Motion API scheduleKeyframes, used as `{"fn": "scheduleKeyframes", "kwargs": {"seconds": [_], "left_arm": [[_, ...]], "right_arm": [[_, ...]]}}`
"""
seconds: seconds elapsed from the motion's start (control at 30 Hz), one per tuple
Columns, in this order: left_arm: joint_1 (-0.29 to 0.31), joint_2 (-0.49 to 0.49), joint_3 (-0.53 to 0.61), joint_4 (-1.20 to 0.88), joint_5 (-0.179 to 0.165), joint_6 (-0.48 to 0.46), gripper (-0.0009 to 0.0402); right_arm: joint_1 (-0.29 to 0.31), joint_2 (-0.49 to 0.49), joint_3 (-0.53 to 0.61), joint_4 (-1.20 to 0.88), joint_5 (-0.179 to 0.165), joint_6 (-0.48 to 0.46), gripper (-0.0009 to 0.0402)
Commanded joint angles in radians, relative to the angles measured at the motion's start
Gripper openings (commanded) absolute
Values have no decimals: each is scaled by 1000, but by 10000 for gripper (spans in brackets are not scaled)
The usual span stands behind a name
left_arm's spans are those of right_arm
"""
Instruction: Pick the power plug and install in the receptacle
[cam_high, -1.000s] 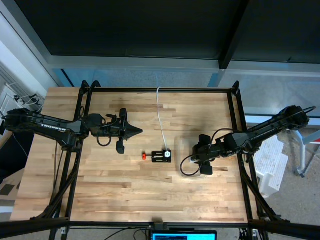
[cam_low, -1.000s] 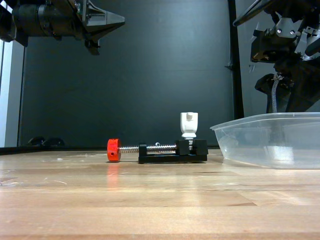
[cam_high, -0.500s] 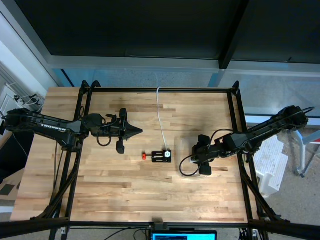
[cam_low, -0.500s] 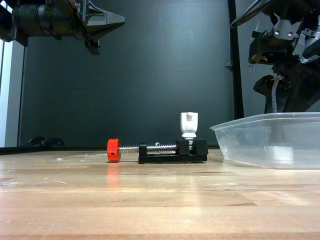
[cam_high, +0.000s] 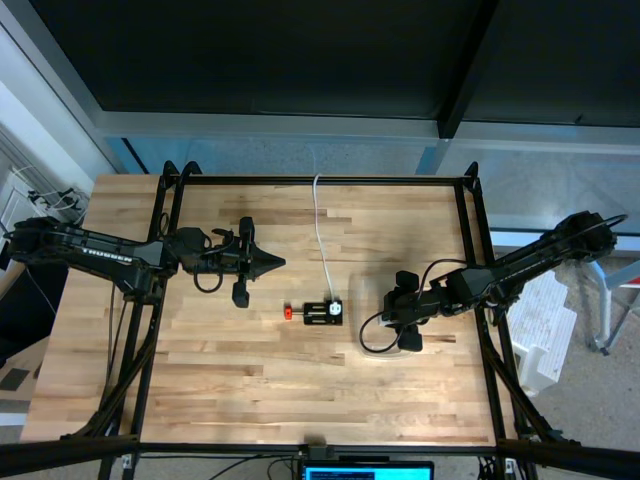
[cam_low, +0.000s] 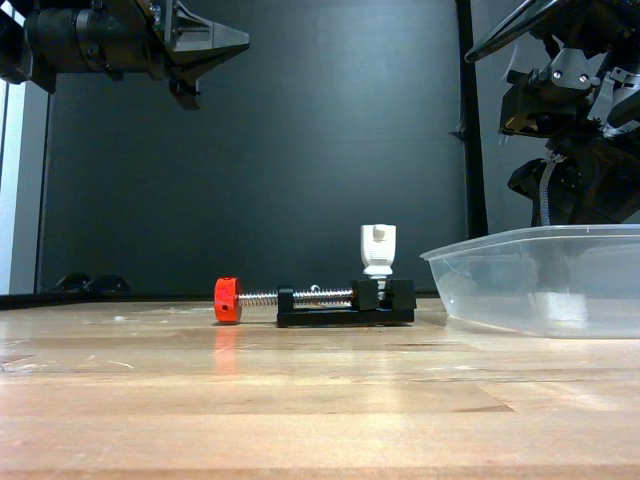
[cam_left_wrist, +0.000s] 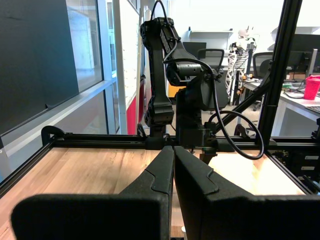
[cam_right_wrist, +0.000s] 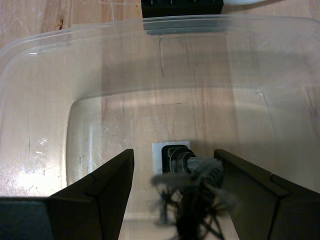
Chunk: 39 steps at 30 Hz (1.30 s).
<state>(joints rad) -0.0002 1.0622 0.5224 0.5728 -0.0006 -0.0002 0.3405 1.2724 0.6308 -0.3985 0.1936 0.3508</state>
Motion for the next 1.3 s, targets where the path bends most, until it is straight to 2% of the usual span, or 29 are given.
{"fn": "scheduleKeyframes", "kwargs": {"seconds": [0.03,0.27,0.7,1.3], "left_arm": [[0,0,0,0,0,0,0],[0,0,0,0,0,0,0],[0,0,0,0,0,0,0],[0,0,0,0,0,0,0]], "right_arm": [[0,0,0,0,-1,0,213],[1,0,0,-1,17,0,185],[1,-1,0,-1,17,-1,107],[1,-1,0,-3,17,-1,39]]}}
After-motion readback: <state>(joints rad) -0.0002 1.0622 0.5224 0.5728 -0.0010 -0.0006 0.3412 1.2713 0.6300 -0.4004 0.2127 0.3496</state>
